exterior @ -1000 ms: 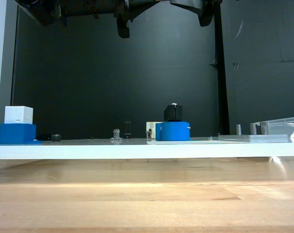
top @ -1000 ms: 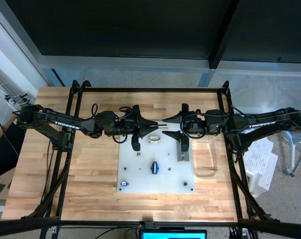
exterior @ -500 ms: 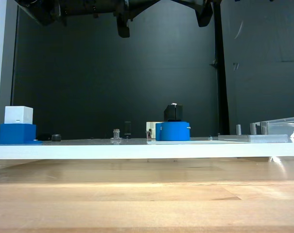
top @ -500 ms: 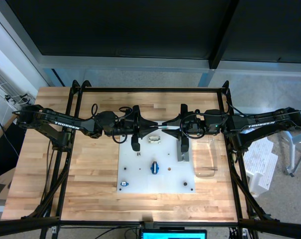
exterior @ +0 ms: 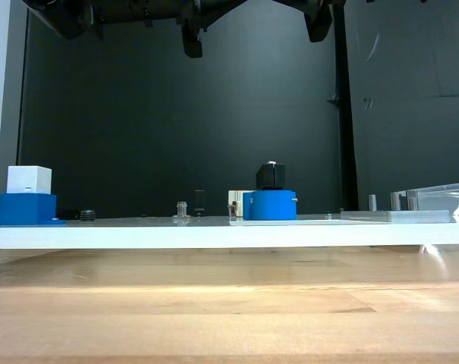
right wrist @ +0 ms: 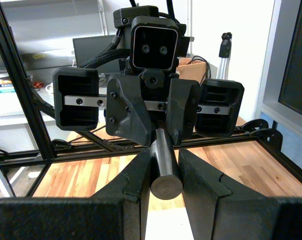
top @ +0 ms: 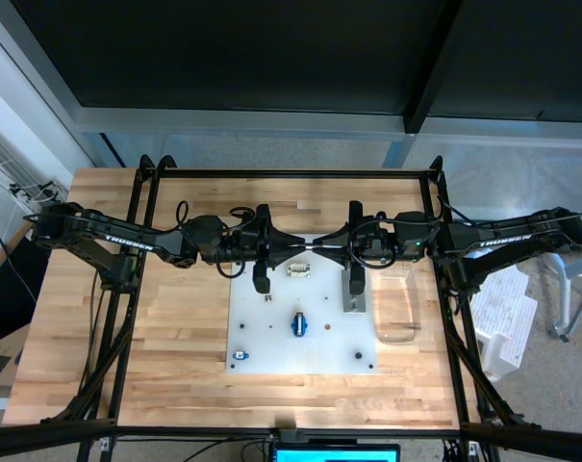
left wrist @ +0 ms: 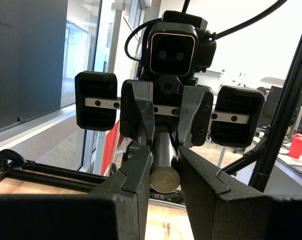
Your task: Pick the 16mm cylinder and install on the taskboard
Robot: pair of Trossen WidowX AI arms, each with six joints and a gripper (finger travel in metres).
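Observation:
The 16mm cylinder (top: 314, 244) is a grey metal rod held level in the air above the far edge of the white taskboard (top: 271, 348). My left gripper (top: 299, 244) is shut on its left end. My right gripper (top: 329, 243) faces it and is shut on the right end. In the left wrist view the cylinder (left wrist: 164, 172) runs from between my left gripper (left wrist: 164, 151) into the facing right fingers (left wrist: 139, 117). The right wrist view shows the cylinder (right wrist: 165, 175) clamped in my right gripper (right wrist: 164, 153), with the left fingers (right wrist: 133, 120) behind.
On the taskboard stand a grey metal block (top: 356, 300), a blue connector (top: 298, 324) and a beige connector (top: 297, 269). A clear plastic tray (top: 398, 310) lies to the board's right. A black frame (top: 146, 289) rings the wooden table.
My right gripper's fingers, spread wide a second ago, have closed onto the cylinder's free end. The left gripper has kept hold and not moved.

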